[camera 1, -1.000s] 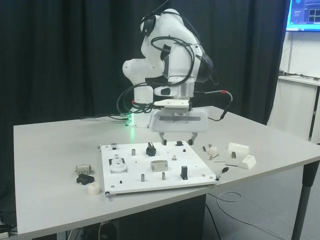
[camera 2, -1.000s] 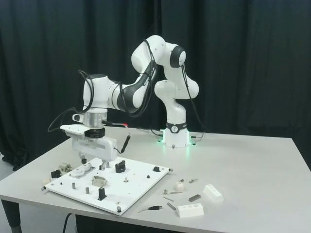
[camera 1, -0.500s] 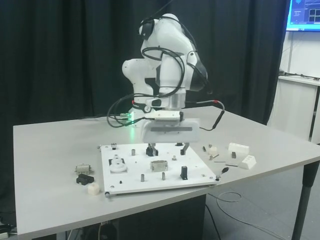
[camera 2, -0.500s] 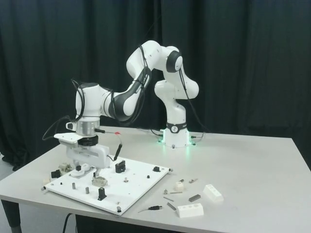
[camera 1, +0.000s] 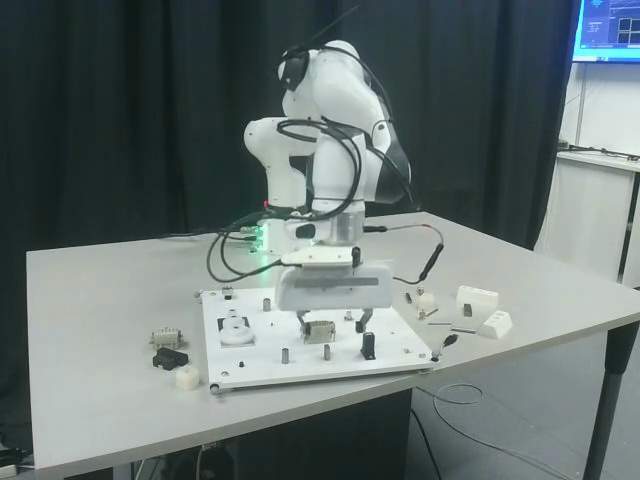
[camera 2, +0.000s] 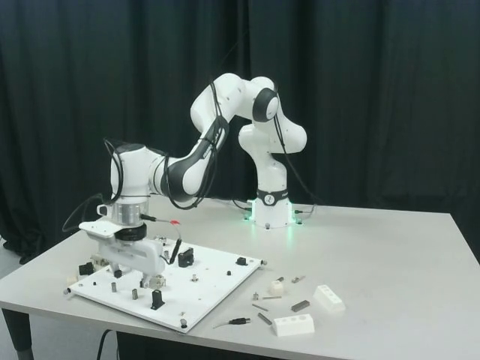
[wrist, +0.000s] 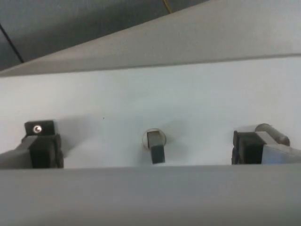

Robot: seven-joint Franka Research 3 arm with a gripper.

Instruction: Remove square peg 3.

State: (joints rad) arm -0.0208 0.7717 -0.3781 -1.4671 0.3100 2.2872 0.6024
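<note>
**Gripper low over the board, fingers apart around square peg 3**

The white arm (camera 2: pixel 187 154) reaches from its base at the far side of the grey table (camera 2: pixel 390 255) down to the white board (camera 1: pixel 255 358) near the front edge. The gripper (wrist: pixel 149 149) hangs just above the board surface, with its wide white body level over the board's middle in both room views.

In the wrist view the 2 black fingertips (wrist: pixel 43 148) stand well apart, 1 at each side of the picture, with nothing held between them. Square peg 3 (wrist: pixel 155 147) stands upright in a round socket in the board, roughly midway between the fingertips and touching neither. A small grey pin (wrist: pixel 270 133) stands just beside the other fingertip.

In the first room view a black upright block (camera 1: pixel 367 344) stands on the board near its front edge, just beside the gripper, and a white round part (camera 1: pixel 236 330) sits toward the board's other side. Off the board, 2 white blocks (camera 1: pixel 485 309) lie on the table to one side, and a small white cube (camera 1: pixel 186 377) with a black piece (camera 1: pixel 170 356) lies to the other.
</note>
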